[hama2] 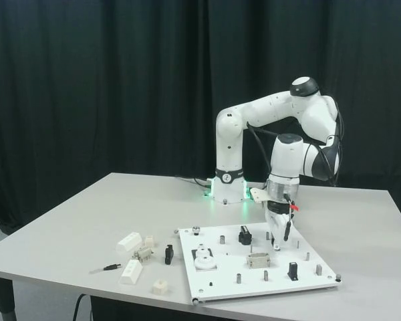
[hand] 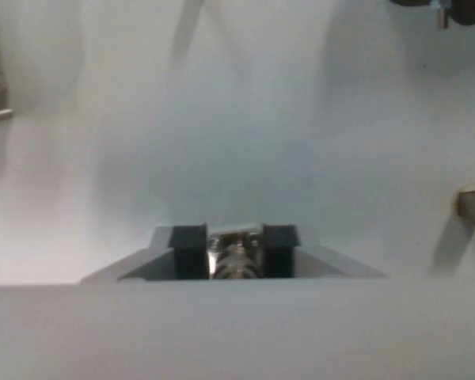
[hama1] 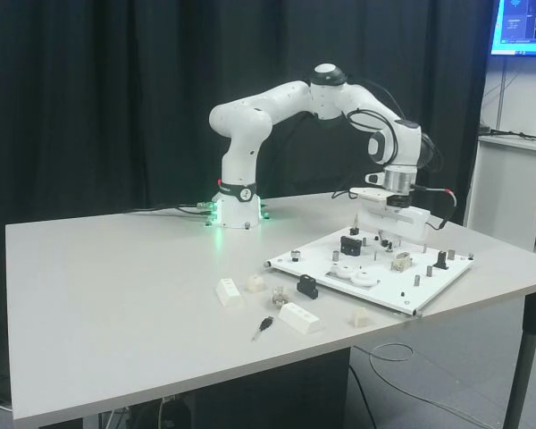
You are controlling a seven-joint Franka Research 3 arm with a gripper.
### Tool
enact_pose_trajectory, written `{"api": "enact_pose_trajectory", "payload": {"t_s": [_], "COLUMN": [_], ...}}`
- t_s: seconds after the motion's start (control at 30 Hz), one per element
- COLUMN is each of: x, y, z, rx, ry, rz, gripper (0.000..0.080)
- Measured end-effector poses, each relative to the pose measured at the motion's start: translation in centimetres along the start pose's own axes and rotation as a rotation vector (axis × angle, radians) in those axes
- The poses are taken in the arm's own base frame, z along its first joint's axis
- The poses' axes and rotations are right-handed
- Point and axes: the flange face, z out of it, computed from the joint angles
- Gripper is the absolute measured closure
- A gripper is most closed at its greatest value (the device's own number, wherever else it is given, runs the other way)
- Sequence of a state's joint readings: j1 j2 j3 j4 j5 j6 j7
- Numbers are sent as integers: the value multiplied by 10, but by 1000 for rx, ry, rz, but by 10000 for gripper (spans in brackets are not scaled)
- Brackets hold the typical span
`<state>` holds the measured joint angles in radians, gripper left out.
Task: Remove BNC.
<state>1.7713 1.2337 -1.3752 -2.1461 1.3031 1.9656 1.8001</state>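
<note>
Here, one moment of the task, line by line
Arm: a white Franka arm (hama2: 267, 110) bolted to a grey table (hama1: 107, 268), reaching over a white assembly board (hama2: 220, 277) near the table's front edge
Gripper: the gripper (hand: 234, 247) points down at the board; in the wrist view its two black fingertips (hand: 188, 249) stand narrowly apart, closed on a metal part between them
BNC: the BNC connector (hand: 234, 255) is the shiny metal cylinder held between the fingertips, low against the white board; whether it has left its seat I cannot tell
Risk, slipping: smooth round metal could twist out of the narrow pads if the pull is not straight
Risk, locking: a BNC usually holds by a bayonet collar, so lifting without a turn may drag the whole board, which looks unclamped
Risk, neighbours: small pegs and a black block (hama2: 244, 235) stand near the gripper and could be struck by a sideways move
Surface: on the grey table beside the board lie loose parts, white blocks (hama1: 229, 292), a black clip (hama1: 305, 286) and a small plug (hama1: 263, 325)
Room: black curtains behind, a green light at the arm's base (hama1: 216, 217), a screen corner (hama1: 523, 27) at one side and a white cabinet (hama1: 509, 183) beyond the table
</note>
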Motion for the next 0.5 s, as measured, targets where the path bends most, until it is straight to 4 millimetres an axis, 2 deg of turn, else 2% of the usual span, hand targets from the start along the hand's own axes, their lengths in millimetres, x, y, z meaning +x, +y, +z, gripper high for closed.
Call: {"api": "enact_pose_trajectory", "payload": {"t_s": [0.03, 0.5], "x": [0, 0], "y": [0, 0], "z": [0, 0], "rx": [0, -2], "ry": [0, -1], "rz": [0, -23], "gripper": [648, 672]}}
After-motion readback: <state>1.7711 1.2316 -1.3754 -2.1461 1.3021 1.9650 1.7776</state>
